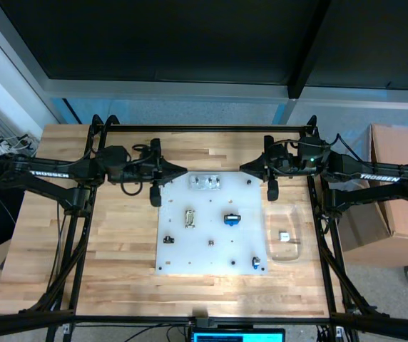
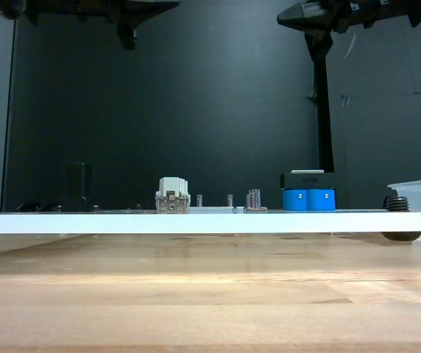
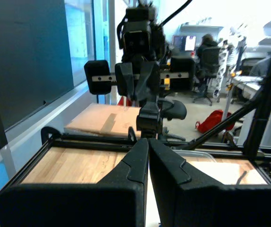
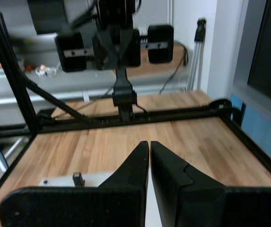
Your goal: Pick the RJ45 connector and install on the taskboard
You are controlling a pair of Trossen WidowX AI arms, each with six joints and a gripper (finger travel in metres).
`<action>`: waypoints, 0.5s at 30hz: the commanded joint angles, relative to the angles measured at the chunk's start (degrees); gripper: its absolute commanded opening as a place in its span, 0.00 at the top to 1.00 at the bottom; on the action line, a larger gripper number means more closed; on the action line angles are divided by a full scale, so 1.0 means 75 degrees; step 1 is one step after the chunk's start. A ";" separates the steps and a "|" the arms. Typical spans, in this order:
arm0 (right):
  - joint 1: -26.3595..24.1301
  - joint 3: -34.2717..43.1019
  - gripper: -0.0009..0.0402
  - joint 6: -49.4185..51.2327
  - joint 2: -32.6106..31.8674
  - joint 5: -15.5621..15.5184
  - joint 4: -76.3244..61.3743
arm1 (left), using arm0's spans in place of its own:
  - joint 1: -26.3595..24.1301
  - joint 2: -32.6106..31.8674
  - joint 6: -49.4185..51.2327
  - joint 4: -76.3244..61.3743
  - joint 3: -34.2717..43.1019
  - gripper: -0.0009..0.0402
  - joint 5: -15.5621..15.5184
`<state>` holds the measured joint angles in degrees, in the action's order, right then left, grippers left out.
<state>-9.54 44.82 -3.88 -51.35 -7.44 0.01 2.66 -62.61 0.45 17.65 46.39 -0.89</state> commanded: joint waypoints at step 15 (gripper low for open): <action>0.0475 -0.1731 0.98 -0.0312 0.0737 0.0254 0.2037 | -0.0023 0.0189 0.0472 0.1434 -0.1352 0.98 0.0396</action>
<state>-6.24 32.58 -6.13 -45.84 -5.56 13.45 2.50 -61.17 4.01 28.25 36.23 1.26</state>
